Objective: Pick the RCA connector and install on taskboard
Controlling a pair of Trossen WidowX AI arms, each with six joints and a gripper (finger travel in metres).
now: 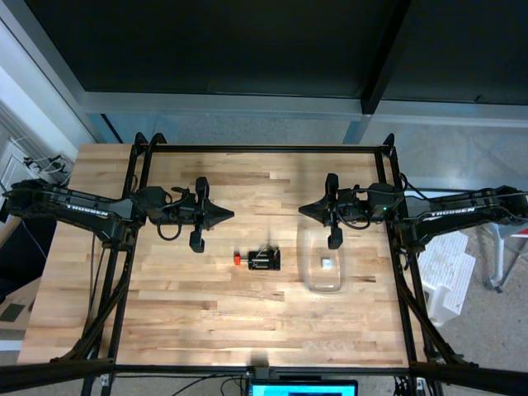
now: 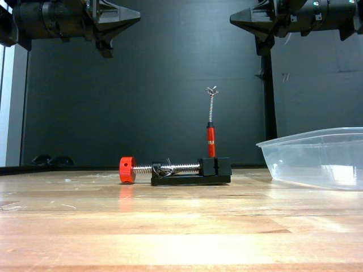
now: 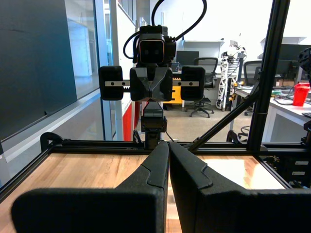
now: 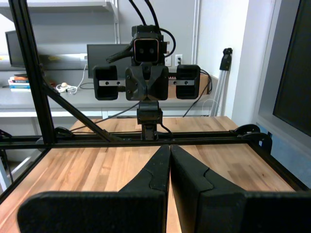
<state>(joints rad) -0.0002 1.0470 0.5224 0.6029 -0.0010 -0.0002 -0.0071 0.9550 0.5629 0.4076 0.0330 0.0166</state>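
In the low view the red connector stands upright on the black vise, and nothing holds it. Its braided cable rises straight up from it. From above, the vise with its red knob lies mid-table. My left gripper hangs high, left of and behind the vise, and is shut on nothing. My right gripper hovers high behind the tray, also shut and empty. The two point at each other.
The clear tray sits right of the vise and holds only the white block. In the low view the tray stands at the right. A black frame borders the table's back and sides.
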